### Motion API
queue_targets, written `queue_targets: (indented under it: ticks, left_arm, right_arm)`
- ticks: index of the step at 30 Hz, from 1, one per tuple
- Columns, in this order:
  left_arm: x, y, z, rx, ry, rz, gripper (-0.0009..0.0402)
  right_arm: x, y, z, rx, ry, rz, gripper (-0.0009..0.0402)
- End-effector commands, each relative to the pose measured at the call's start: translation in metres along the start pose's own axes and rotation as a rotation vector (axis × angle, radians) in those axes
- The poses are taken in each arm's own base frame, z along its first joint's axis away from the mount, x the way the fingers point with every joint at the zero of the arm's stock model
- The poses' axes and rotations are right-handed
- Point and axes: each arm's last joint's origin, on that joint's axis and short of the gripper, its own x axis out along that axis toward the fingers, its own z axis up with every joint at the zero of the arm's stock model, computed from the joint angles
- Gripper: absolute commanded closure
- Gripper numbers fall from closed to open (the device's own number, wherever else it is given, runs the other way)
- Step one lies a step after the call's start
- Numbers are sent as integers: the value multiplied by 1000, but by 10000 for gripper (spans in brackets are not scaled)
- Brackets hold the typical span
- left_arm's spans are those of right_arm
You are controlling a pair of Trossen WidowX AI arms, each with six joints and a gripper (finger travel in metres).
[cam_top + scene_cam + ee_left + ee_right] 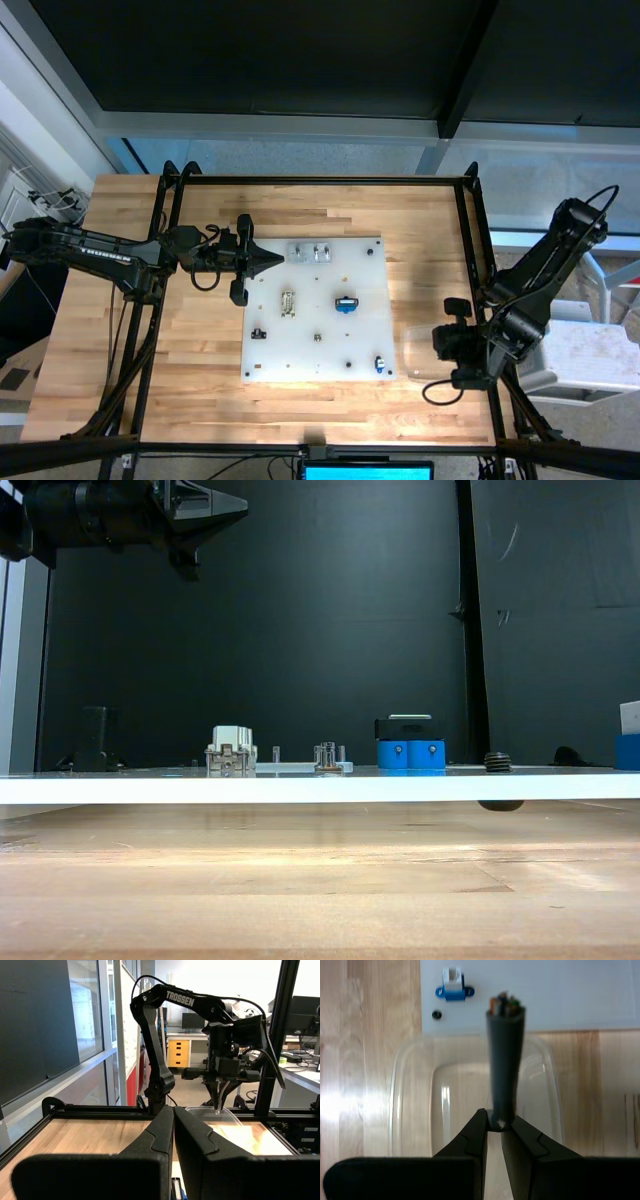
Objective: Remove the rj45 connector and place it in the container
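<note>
Right gripper [496, 1122], black angular plastic fingers, clenched on the rj45 connector [504, 1060]. What shows of it is a short, dark grey round cable stub with bare coloured wire ends at the tip. It is held above the clear, glossy, round-cornered shallow plastic container [396, 1110], which sits on the pale wood-grain table [150, 380] just beside the near right corner of the flat matte white board [310, 330]. Small blue mount with white socket [453, 987] on that corner of the board. Left gripper [272, 258] is raised over the board's far left corner, fingers pressed together, empty. "TROSSEN" in white on the black right arm [180, 998].
</note>
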Motion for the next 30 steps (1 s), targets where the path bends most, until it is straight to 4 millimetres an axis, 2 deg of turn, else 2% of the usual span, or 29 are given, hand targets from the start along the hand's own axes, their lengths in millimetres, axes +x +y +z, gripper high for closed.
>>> queue_targets:
  ticks: [1, 11, 20, 24, 30]
  left_arm:
    - [0, 0, 0, 0, 0, 0, 393]
    - [0, 0, 0, 0, 0, 0, 393]
    - [0, 0, 0, 0, 0, 0, 393]
    - [0, 0, 0, 0, 0, 0, 393]
    - [0, 0, 0, 0, 0, 0, 393]
  right_arm:
    - [2, 0, -11, -5, 27, 13, 393]
    - [7, 4, -29, 50, 128, 51, 393]
    - [11, 3, -34, 110, 154, 38, 387]
    - [13, 2, -36, 108, 175, 39, 358]
    - [13, 2, -36, 109, 176, 41, 284]
